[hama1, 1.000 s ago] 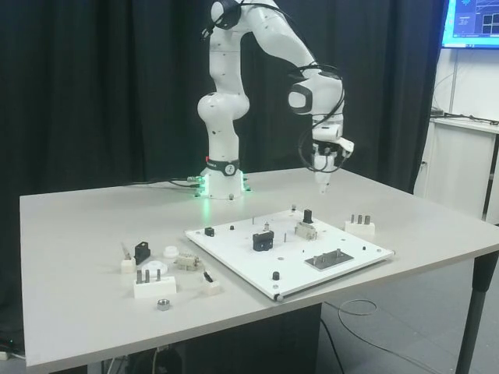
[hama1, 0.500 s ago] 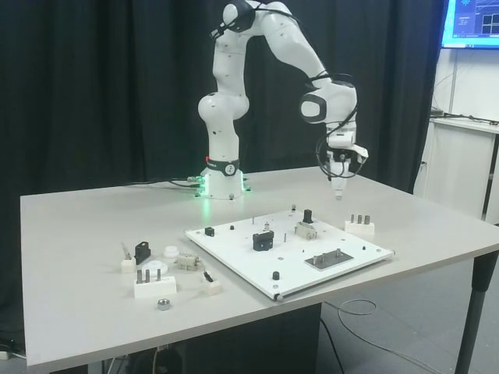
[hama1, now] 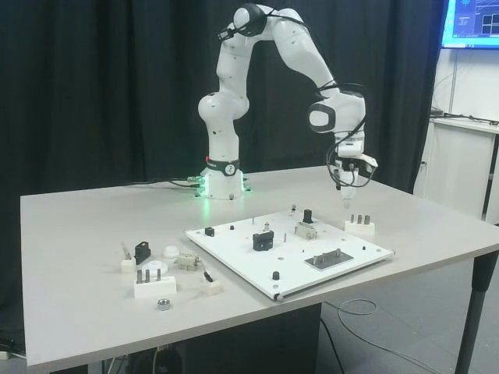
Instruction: Pick round peg 2.
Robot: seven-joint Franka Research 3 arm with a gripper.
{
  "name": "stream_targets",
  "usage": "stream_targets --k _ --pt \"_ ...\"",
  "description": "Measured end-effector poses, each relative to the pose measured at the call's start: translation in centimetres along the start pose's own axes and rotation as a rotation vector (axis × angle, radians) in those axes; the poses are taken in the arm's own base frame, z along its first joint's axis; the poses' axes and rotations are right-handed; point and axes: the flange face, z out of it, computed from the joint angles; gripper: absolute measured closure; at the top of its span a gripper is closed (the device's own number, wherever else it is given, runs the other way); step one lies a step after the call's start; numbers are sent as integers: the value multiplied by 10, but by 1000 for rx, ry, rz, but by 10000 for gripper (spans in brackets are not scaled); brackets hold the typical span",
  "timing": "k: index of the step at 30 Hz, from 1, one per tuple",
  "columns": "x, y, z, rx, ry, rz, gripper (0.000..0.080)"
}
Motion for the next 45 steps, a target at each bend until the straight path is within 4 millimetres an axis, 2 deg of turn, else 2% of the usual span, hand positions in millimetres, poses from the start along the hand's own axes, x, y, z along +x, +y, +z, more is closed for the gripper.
stream_targets --k 15,29,45 --pt "18 -10 20 -17 -6 -10 3" --pt "30 -12 41 -26 -23 -2 3" --pt "33 -10 45 -20 -43 14 3"
